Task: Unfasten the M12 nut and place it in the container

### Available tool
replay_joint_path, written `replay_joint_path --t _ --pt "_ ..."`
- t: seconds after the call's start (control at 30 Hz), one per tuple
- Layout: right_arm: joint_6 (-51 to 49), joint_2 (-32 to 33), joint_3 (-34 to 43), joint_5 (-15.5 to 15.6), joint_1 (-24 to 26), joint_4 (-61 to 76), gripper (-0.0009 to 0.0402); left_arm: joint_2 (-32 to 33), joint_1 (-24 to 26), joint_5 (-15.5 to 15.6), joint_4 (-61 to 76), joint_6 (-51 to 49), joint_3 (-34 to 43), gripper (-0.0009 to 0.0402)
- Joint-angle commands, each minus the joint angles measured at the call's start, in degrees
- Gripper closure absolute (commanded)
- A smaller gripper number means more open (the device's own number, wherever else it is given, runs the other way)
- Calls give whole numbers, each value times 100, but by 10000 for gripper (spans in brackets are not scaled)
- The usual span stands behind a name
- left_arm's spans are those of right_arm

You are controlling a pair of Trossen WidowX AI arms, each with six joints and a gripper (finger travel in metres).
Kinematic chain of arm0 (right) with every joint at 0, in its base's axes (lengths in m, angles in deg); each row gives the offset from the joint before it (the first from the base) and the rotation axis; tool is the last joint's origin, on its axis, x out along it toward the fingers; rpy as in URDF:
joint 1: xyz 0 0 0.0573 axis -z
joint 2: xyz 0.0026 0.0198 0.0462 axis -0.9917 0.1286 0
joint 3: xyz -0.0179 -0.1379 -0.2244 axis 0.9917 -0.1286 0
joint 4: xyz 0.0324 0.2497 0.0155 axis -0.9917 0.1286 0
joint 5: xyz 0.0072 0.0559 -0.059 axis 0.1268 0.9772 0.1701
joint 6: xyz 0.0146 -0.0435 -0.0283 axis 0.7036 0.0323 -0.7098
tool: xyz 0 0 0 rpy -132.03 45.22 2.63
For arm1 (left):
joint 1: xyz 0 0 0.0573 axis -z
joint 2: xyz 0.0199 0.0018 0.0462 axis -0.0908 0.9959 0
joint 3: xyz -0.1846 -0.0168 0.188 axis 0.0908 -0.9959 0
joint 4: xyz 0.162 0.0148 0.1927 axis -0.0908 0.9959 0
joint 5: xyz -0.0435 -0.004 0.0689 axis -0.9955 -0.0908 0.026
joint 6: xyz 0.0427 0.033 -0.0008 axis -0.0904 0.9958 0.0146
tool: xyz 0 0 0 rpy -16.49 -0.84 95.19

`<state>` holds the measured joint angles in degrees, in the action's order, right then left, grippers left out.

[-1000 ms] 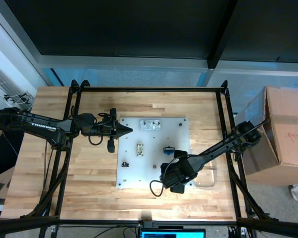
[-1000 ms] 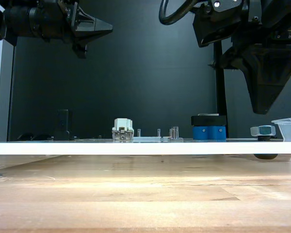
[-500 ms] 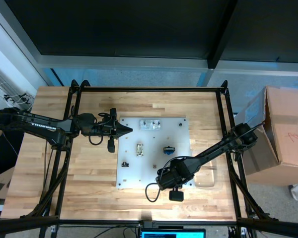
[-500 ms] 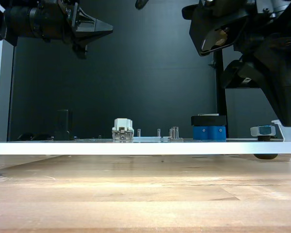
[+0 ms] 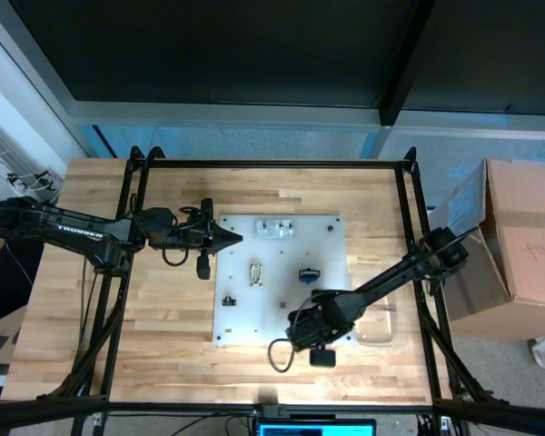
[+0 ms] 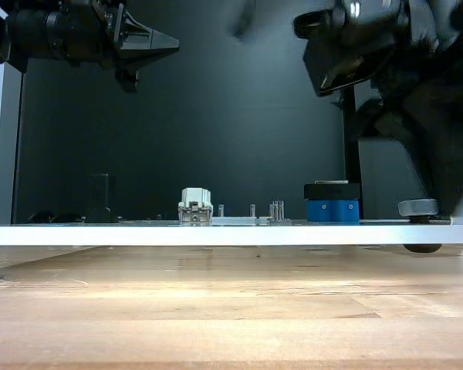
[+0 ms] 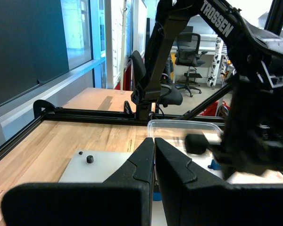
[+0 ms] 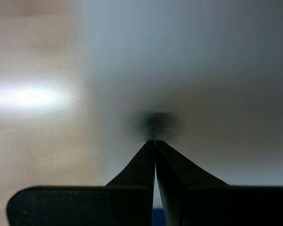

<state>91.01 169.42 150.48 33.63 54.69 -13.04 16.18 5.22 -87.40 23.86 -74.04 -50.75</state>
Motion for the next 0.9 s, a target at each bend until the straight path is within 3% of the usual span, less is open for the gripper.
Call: replay_joint_path --t 0.03,0.3,0.6,0.9 --pt "68 -127 129 -426 24 404 393 2 0 -2 -2 2 0 393" --pt "68 -164 179 -114 26 485 393 2 -2 -2 0 2 0 393" --pt "114 -175 400 1340 22 181 393 2 0 -2 9 2 0 393" --pt "1088 -173 448 1292 13 61 393 2 0 -4 2 2 0 393"
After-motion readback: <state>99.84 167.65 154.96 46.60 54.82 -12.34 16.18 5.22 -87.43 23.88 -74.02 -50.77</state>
